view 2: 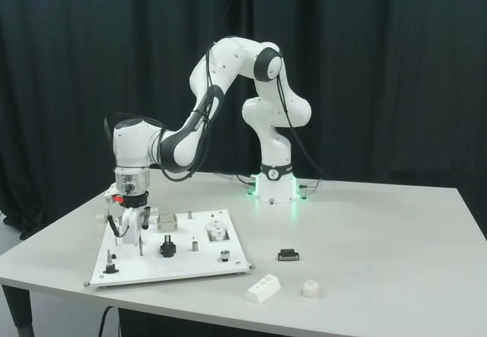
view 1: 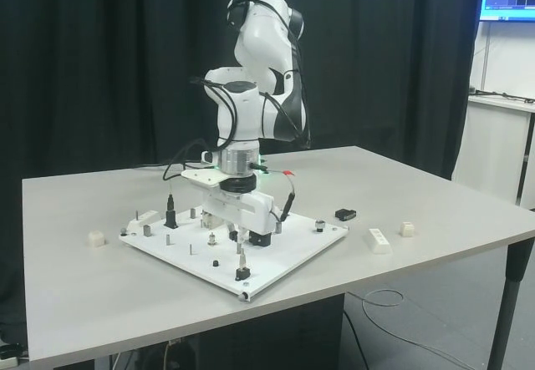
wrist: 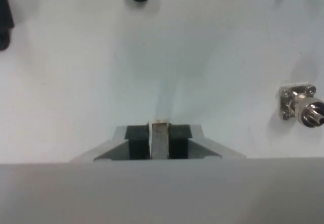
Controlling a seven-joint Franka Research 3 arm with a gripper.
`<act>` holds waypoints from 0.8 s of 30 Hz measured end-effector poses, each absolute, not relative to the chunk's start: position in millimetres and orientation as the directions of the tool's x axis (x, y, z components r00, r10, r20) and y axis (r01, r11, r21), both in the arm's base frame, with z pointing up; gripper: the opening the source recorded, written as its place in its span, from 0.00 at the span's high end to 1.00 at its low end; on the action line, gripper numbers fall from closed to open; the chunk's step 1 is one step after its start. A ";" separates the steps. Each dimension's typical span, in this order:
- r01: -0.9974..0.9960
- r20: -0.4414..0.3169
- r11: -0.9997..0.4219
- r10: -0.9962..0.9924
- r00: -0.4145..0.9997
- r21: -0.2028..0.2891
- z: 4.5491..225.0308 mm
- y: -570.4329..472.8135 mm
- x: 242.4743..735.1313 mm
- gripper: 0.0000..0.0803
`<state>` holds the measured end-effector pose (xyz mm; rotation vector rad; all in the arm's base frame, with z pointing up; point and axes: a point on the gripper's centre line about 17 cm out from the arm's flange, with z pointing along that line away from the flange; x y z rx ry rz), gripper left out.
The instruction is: Insert square peg 2.
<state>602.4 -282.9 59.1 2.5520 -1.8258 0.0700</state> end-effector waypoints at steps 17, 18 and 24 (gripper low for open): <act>-0.936 0.035 -0.352 -0.935 0.352 -0.021 57.2 -280.4 602.1 0.88; -0.934 0.035 -0.356 -0.934 0.355 -0.021 57.1 -280.4 602.1 0.88; -0.931 0.036 -0.364 -0.931 0.363 -0.021 57.4 -280.5 602.4 0.16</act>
